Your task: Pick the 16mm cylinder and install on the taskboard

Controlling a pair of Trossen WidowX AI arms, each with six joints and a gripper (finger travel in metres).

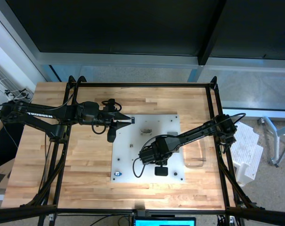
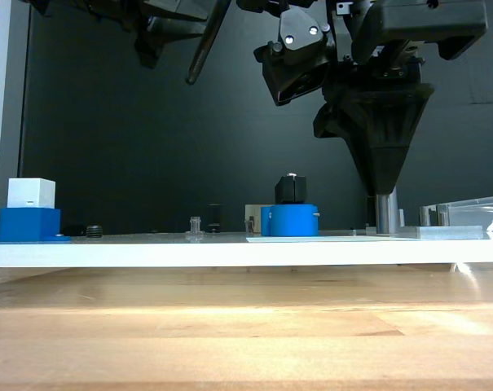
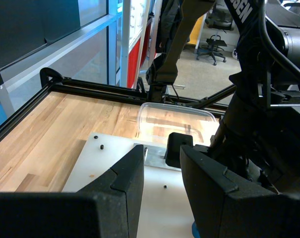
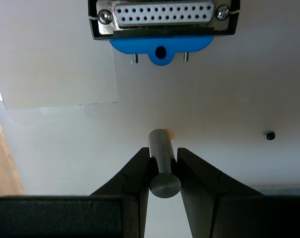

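Note:
The 16mm cylinder [image 4: 159, 144], a short grey metal peg, stands upright between my right gripper's [image 4: 162, 154] fingers, which are shut on it. Its lower end [image 2: 385, 215] meets the white taskboard [image 1: 128, 160], just in front of a blue-based connector with a black top [image 4: 161, 49]. In the high view the right gripper [image 1: 160, 159] points down at the board's middle. My left gripper [image 1: 130, 119] hovers open and holds nothing, over the board's far left edge, its fingers [image 3: 125, 181] apart.
A clear plastic tray [image 1: 196, 153] lies at the board's right edge. A blue connector with a white block [image 2: 26, 218] stands at the board's near left corner. A beige connector [image 1: 145, 130] sits toward the far side. Black frame rails surround the table.

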